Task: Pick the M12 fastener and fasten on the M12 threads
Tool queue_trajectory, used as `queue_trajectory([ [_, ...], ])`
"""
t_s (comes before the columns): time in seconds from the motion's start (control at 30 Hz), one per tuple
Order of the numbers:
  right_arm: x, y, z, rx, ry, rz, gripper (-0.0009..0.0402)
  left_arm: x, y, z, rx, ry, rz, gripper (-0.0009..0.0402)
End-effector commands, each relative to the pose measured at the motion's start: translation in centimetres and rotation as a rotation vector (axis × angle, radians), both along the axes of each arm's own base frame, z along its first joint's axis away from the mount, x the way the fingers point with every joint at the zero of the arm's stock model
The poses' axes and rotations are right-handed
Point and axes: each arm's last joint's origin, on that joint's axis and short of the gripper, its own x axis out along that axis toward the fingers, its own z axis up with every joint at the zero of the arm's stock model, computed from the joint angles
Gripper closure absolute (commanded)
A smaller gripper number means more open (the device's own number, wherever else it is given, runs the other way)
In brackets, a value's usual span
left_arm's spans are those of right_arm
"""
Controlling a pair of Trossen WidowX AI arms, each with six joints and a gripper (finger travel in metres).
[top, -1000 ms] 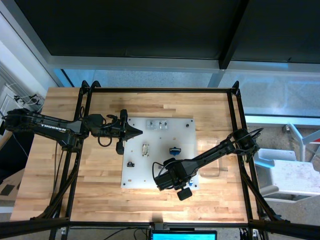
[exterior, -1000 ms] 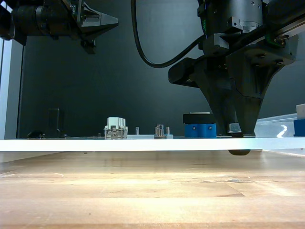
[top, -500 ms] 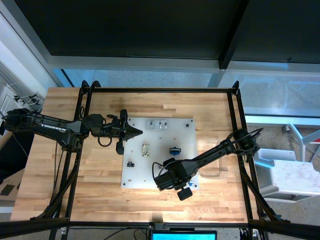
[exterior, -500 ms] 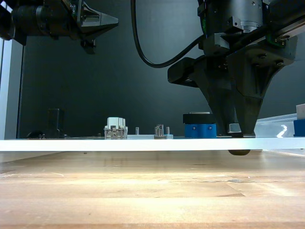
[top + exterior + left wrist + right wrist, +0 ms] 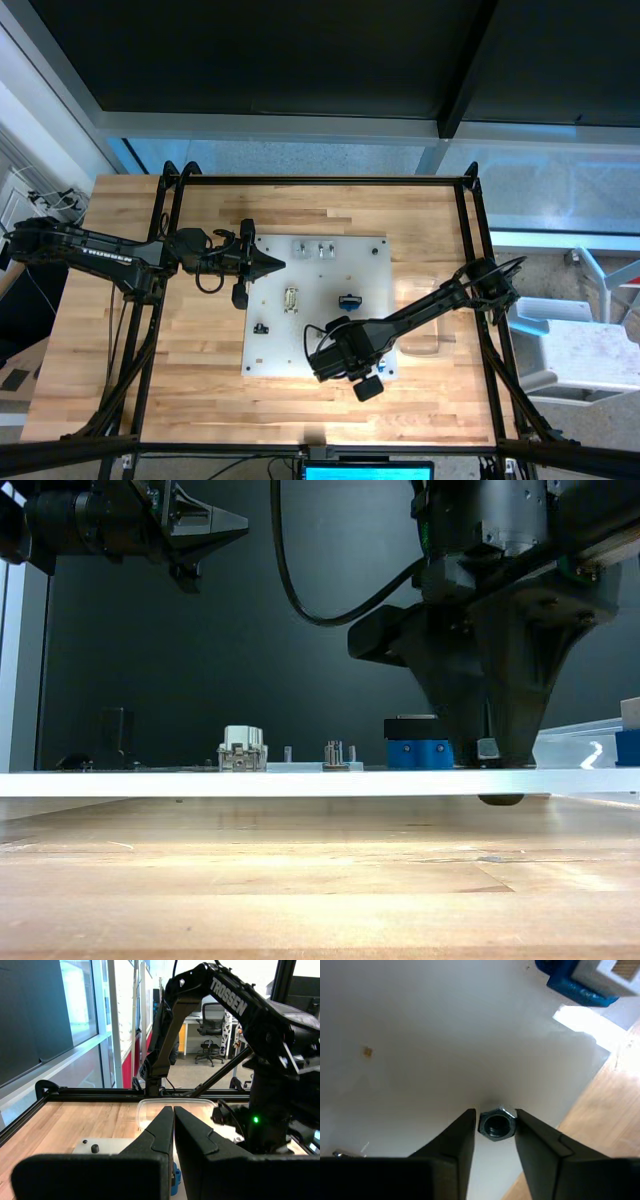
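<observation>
The silver M12 nut (image 5: 496, 1123) sits low on the white board (image 5: 300, 345) near its near right edge. Its dark centre is all that shows of the M12 threads, and no ribs show. My right gripper (image 5: 495, 1111) points straight down over the nut. Its fingers (image 5: 462, 1132) stand open on either side of it, with a thin gap on one side. In the low view the nut (image 5: 487, 748) shows between the fingertips of the right gripper (image 5: 488, 756) at board level. In the high view the right gripper (image 5: 362, 372) hides the nut. My left gripper (image 5: 272, 264) hangs shut above the board's far left edge, holding nothing.
A clear tray (image 5: 425, 322) lies right of the board. On the board stand a blue-capped piece (image 5: 418, 745), a grey connector (image 5: 242, 750) and small posts (image 5: 335, 754). A black frame rail (image 5: 320, 181) borders the wooden table.
The right gripper's fingers have parted slightly from the nut and its body has shifted a little. The nut stays in place. The left arm has not moved.
</observation>
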Motion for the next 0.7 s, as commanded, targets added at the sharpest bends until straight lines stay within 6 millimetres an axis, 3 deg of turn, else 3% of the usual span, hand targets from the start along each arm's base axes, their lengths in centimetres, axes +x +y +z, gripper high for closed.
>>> queue_trajectory([
  [0.03,-0.2,0.0,0.4,0.004,0.002,-0.009,0.0243,0.0,0.0,0.0,0.000,0.000,0.000,0.0393],
  [0.27,-0.4,0.1,1.3,0.022,-0.014,-0.003,0.0211,0.0,0.0,0.0,0.000,-0.001,0.000,0.0393],
  [0.7,-1.8,-0.3,6.3,0.116,-0.115,0.029,0.0208,0.0,0.0,0.0,0.000,-0.001,0.000,0.0393],
])
